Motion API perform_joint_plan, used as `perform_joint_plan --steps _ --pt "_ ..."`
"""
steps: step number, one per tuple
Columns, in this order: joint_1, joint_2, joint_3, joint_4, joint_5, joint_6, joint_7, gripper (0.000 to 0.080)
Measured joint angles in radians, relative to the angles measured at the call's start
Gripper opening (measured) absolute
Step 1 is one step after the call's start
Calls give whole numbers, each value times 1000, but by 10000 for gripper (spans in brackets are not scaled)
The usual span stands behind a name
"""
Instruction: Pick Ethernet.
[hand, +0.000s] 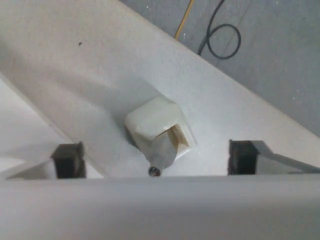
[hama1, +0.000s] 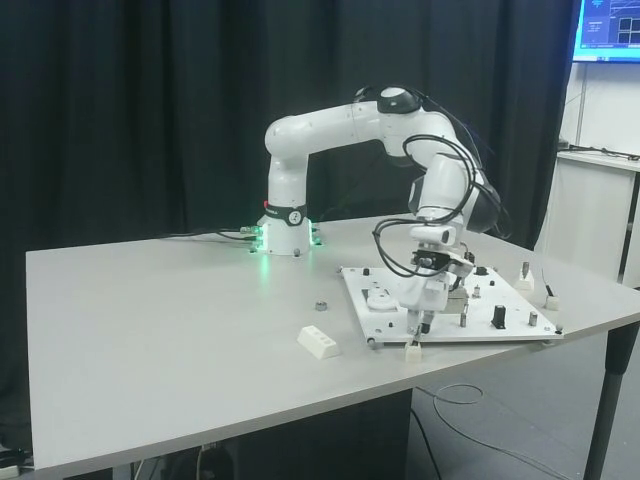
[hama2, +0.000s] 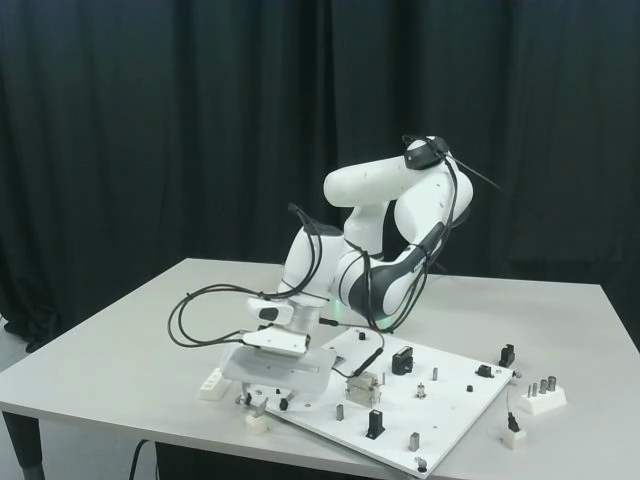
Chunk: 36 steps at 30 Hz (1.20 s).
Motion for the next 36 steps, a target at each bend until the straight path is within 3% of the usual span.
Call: perform_joint_plan --steps 3,4,9,10,18,19,36 --pt "0 0 3 -2 5 3 -25 688" --pt "0 0 4 -3 7 4 -27 526" --pt "0 -1 5 -5 8 7 -33 526" --pt "0 -1 5 -5 8 7 -34 362" --pt "0 -1 5 -5 8 10 -37 362" --pt "0 -1 5 -5 8 11 -37 69" --pt "6 5 -23 -12 8 -14 -36 70"
